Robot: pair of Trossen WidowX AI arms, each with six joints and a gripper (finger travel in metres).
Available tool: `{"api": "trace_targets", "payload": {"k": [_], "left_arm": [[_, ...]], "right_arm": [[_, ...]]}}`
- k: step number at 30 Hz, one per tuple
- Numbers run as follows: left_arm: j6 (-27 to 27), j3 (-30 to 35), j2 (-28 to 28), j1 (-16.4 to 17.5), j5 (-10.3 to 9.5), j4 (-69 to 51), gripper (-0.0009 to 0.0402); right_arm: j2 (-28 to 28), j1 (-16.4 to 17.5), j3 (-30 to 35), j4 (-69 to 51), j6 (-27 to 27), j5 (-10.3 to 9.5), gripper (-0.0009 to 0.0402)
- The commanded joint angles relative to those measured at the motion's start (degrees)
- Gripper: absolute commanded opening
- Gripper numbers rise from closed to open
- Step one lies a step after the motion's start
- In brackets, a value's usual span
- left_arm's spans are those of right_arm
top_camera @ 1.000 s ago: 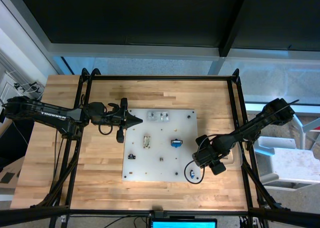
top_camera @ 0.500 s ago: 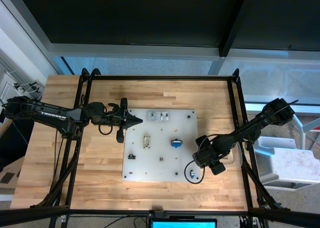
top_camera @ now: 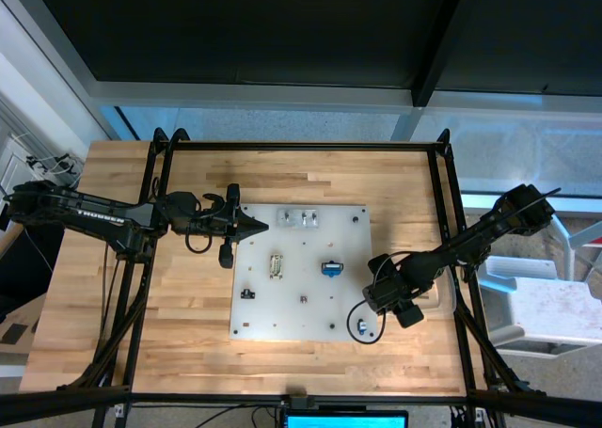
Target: Pick the M12 fastener and fasten on the M12 threads
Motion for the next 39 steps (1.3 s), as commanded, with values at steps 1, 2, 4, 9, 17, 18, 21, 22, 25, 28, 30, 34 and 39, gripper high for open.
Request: {"api": "trace_targets", "payload": {"k": [1,2,4,9,17,18,21,22,25,28,30,34,39], "left_arm": [[0.0,0.0,0.0,0.0,0.02,0.0,0.0],[0.0,0.0,0.0,0.0,0.02,0.0,0.0],[0.0,0.0,0.0,0.0,0.02,0.0,0.0],[0.0,0.0,0.0,0.0,0.02,0.0,0.0],[0.0,0.0,0.0,0.0,0.02,0.0,0.0],[0.0,0.0,0.0,0.0,0.0,0.0,0.0],[0.0,0.0,0.0,0.0,0.02,0.0,0.0],[0.0,0.0,0.0,0.0,0.02,0.0,0.0],[0.0,0.0,0.0,0.0,0.02,0.0,0.0],[0.0,0.0,0.0,0.0,0.0,0.0,0.0],[0.0,0.0,0.0,0.0,0.02,0.0,0.0],[0.0,0.0,0.0,0.0,0.02,0.0,0.0],[0.0,0.0,0.0,0.0,0.02,0.0,0.0]], "right_arm": [[0.0,0.0,0.0,0.4,-0.1,-0.11,0.0181],[0.0,0.0,0.0,0.4,-0.1,-0.11,0.0176],[0.0,0.0,0.0,0.4,-0.1,-0.11,0.0165],[0.0,-0.1,0.0,0.4,-0.1,-0.11,0.0136],[0.0,-0.2,-0.1,0.4,-0.1,-0.07,0.0084],[0.0,-0.2,-0.1,0.4,-0.1,-0.07,0.0078],[0.0,-0.2,-0.1,0.4,-0.1,-0.07,0.0059],[0.0,-0.2,-0.1,0.4,-0.1,-0.07,0.0054],[0.0,-0.2,0.0,0.3,-0.1,-0.07,0.0039],[-0.2,-0.2,0.5,-0.9,-0.2,-0.07,0.0029],[-0.4,-0.2,1.3,-2.4,-0.2,-0.07,0.0024],[-1.3,-0.2,3.2,-5.8,-0.8,-0.07,0.0019],[-2.4,-0.2,6.9,-9.8,-3.1,-0.09,0.0021]]}}
